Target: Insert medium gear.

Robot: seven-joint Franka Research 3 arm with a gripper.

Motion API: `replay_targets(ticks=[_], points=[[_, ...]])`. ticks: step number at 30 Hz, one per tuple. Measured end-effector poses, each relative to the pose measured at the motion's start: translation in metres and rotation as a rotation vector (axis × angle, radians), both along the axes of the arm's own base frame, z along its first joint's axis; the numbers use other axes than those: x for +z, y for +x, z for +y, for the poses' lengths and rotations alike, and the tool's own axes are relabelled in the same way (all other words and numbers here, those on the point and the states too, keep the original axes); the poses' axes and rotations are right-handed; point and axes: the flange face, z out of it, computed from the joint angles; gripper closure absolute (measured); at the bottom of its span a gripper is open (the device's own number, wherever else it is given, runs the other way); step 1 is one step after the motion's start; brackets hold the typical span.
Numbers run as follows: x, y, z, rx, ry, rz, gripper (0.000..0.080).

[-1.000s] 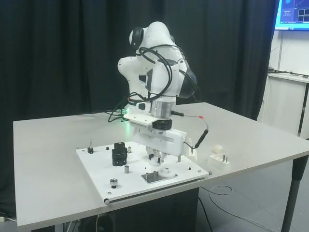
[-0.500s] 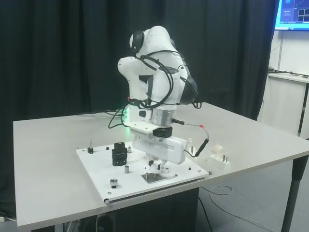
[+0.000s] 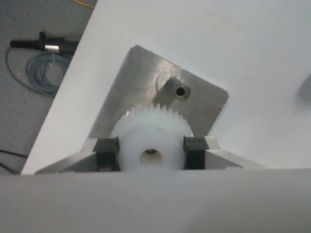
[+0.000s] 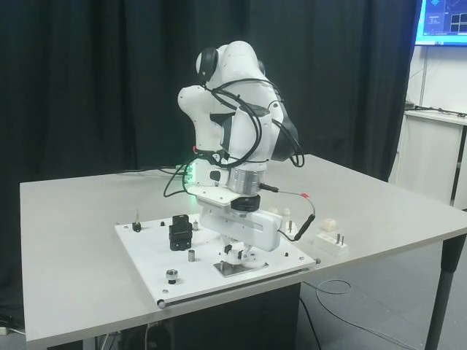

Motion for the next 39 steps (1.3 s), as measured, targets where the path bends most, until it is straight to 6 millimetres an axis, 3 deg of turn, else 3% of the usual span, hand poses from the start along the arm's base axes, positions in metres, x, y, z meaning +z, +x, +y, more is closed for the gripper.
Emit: replay_targets(ticks=[25, 26, 33, 34, 36, 37, 39], points=[[0.004, 0.001, -0.003, 0.007, 0.004, -0.009, 0.0523], [0.006, 0.002, -0.003, 0.016, 0.002, -0.011, 0.0348], [0.019, 0.007, -0.004, 0.045, -0.007, -0.015, 0.0348], [0.02, 0.007, -0.004, 0.045, -0.008, -0.013, 0.0101], [0.024, 0.007, -0.005, 0.045, -0.011, -0.005, 0.0101], [0.025, 0.007, -0.005, 0.045, -0.012, -0.002, 0.0028], [0.029, 0.007, -0.007, 0.044, -0.015, 0.007, 0.0028]])
